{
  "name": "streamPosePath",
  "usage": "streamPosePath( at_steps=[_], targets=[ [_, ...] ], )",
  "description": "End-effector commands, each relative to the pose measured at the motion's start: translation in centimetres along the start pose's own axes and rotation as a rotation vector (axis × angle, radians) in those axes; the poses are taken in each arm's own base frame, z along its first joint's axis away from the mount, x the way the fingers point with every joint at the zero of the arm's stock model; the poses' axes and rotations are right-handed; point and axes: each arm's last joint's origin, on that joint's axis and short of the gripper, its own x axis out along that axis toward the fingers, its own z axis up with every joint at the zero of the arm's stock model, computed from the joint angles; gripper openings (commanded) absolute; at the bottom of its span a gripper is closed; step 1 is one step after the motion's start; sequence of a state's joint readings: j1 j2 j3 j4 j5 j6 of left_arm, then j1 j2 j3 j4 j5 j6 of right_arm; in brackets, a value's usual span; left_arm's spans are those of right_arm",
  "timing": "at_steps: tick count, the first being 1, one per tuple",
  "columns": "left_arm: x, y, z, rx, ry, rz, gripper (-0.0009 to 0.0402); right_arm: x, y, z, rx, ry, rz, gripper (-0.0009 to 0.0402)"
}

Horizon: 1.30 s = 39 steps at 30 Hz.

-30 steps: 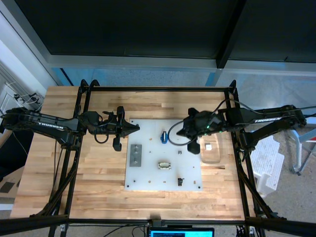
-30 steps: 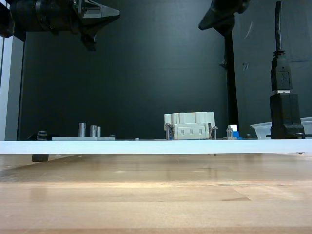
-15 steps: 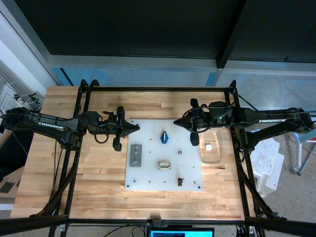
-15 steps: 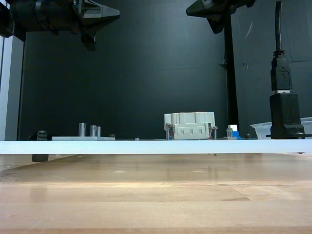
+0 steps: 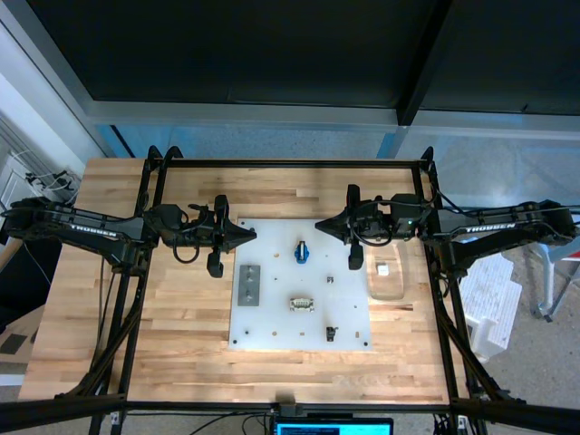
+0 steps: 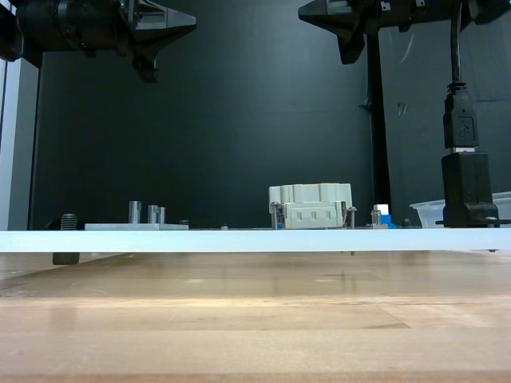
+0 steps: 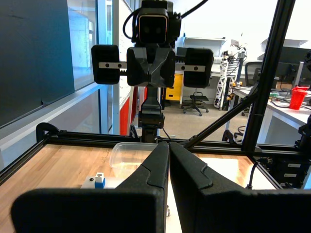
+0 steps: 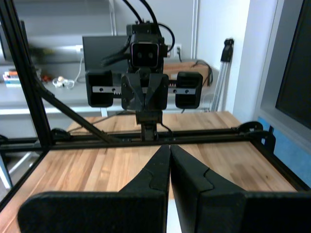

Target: Pick the USB connector and install on taskboard

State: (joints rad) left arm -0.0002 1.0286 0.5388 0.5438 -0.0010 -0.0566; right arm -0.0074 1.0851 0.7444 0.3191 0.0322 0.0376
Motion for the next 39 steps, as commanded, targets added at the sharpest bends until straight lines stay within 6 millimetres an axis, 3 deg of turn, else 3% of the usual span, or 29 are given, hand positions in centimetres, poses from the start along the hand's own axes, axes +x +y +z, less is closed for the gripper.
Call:
streamPosePath(
  at_steps=[1,17,39],
  targets=[
    [0.0,0.0,0.0,0.000,0.000,0.000,0.0000,-0.1,0.0,-0.8,-0.001,-0.016,0.001,0.0000],
    [0.0,0.0,0.0,0.000,0.000,0.000,0.0000,-0.4,-0.1,-2.7,0.026,-0.029,0.002,0.0000],
    [0.0,0.0,0.0,0.000,0.000,0.000,0.0000,-0.4,-0.1,-2.6,0.039,-0.042,0.011,0.0000]
  ],
)
